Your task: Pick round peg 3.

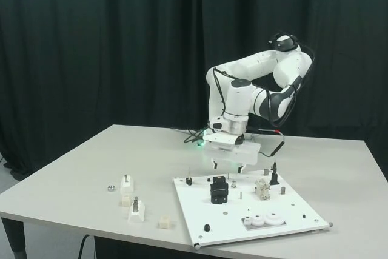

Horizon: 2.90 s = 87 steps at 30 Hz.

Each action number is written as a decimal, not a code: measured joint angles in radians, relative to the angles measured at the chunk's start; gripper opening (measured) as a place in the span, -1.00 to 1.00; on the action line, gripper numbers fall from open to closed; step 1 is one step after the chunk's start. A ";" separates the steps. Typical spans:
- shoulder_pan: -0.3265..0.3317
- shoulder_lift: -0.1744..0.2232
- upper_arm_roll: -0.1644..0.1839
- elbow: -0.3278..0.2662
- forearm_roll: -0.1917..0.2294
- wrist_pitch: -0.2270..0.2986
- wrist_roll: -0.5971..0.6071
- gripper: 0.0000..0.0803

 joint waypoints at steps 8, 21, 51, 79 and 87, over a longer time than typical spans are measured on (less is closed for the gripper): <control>0.000 0.000 -0.011 0.000 -0.003 0.000 0.000 0.99; 0.005 0.000 -0.029 0.003 -0.004 0.000 -0.002 0.99; 0.021 0.000 -0.075 0.010 -0.048 0.001 -0.059 0.99; 0.008 0.000 -0.138 0.034 -0.062 0.090 -0.130 0.99; -0.047 -0.001 -0.155 0.063 -0.062 0.156 -0.190 0.99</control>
